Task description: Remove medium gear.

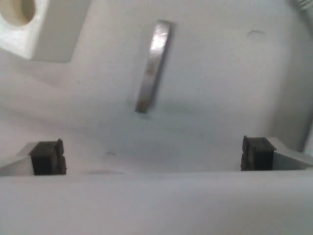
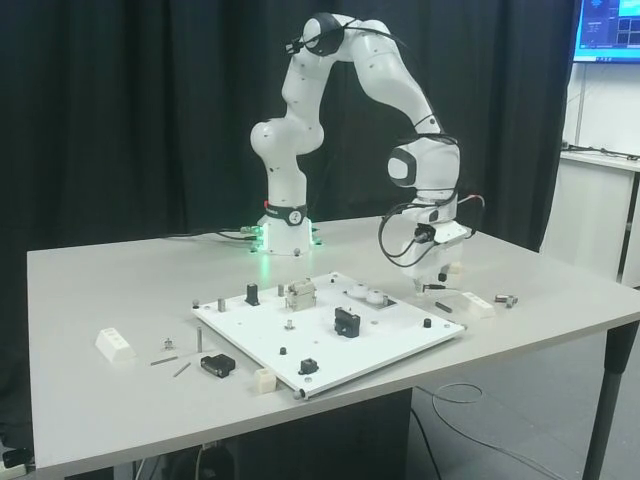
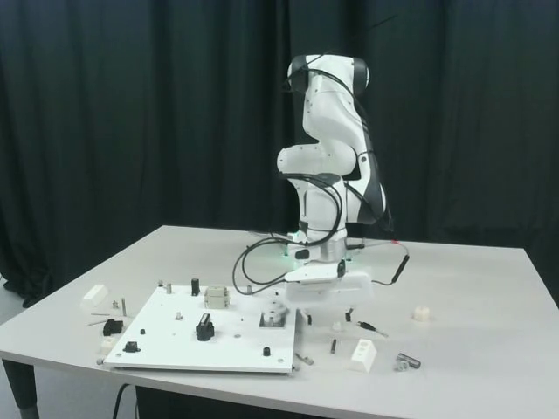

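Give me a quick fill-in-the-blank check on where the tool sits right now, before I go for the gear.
1. The tool has its fingers ____, with nothing between them.
2. In the wrist view, a thin metal pin lies on the grey ____.
3. In the first room view, the tool hangs off the edge of the white ____, not above it.
4. A block with a round hole near the pin is ____ in colour.

Missing words: open; table; board; white

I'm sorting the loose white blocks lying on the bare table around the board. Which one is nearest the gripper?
The white block with a round hole, beside the board's edge, just past the gripper. The two other blocks lie at the table's far end.
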